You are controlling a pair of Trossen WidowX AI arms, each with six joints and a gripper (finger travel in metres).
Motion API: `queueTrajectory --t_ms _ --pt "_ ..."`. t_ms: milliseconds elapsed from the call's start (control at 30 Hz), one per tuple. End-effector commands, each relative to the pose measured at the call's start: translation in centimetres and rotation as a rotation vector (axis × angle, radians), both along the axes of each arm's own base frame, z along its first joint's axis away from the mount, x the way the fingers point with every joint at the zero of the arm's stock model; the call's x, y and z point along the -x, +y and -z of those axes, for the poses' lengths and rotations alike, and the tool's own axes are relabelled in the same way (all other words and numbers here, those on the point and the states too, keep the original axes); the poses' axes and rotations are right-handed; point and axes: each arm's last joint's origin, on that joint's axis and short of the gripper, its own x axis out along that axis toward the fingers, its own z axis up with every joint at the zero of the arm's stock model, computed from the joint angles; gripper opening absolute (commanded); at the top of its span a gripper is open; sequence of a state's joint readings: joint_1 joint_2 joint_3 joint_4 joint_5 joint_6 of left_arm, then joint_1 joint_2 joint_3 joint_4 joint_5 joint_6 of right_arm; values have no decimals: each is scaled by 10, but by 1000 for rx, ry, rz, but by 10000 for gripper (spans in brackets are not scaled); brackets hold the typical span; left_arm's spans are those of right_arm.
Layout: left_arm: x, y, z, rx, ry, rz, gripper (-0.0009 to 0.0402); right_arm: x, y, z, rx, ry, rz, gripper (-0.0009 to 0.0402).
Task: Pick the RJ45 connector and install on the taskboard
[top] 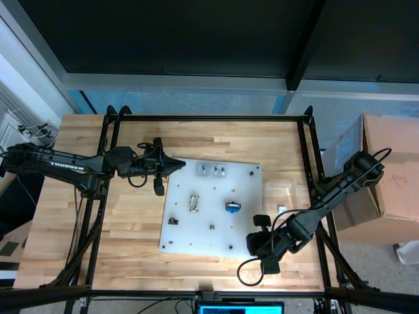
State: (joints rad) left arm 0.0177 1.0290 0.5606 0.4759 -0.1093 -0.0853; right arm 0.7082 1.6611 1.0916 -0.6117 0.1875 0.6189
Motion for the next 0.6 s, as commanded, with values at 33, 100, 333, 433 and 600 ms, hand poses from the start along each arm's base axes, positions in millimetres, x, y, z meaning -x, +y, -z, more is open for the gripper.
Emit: queueTrajectory --t_ms 33,100,333,433,600 --pt "0 0 0 0 -1 0 0 -2 1 1 21 16 -6 0" --pt "0 0 0 0 -1 0 0 -3 1 0 26 16 -13 0" --pt "0 0 0 0 -1 0 0 -3 1 0 27 15 -13 0" --pt "0 0 0 0 -1 0 0 -4 0 0 28 15 -12 0" --pt "0 0 0 0 -1 0 0 -4 0 0 28 15 -12 0"
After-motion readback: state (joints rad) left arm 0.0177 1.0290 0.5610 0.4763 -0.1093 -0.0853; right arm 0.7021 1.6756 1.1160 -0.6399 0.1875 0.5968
